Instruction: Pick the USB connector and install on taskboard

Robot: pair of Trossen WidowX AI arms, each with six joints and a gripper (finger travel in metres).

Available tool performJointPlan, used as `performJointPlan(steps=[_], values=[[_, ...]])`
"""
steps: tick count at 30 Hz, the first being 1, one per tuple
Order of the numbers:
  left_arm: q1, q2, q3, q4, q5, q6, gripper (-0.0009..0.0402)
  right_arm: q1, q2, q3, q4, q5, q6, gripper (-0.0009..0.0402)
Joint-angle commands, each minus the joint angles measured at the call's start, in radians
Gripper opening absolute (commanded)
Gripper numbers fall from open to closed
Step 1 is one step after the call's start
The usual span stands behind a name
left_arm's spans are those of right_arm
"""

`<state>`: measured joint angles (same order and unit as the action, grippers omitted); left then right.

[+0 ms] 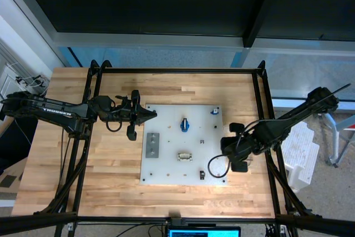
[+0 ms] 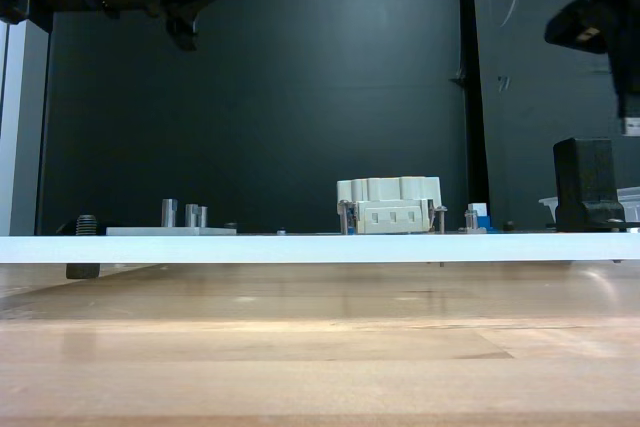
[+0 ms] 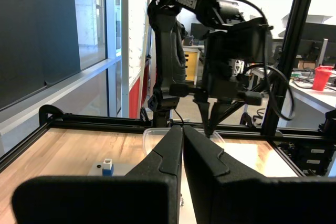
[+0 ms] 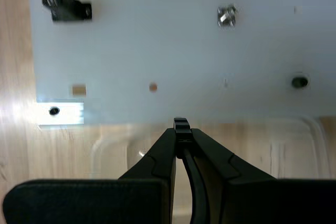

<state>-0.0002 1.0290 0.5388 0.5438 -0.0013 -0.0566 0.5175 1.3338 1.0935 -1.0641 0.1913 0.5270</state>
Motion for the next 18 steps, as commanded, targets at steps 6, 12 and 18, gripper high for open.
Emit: performJointPlan(steps=[6,12,18], values=[[0.0,0.0,0.0,0.0,0.0,0.0,0.0,0.015,0.159,0.158,0.0,-0.008,0.029,0.0],[0.0,0.0,0.0,0.0,0.0,0.0,0.0,0.026,0.268,0.258,-0.001,-0.013,0.043,0.0],[0.0,0.0,0.0,0.0,0.0,0.0,0.0,0.032,0.359,0.345,-0.002,-0.035,0.053,0.0]])
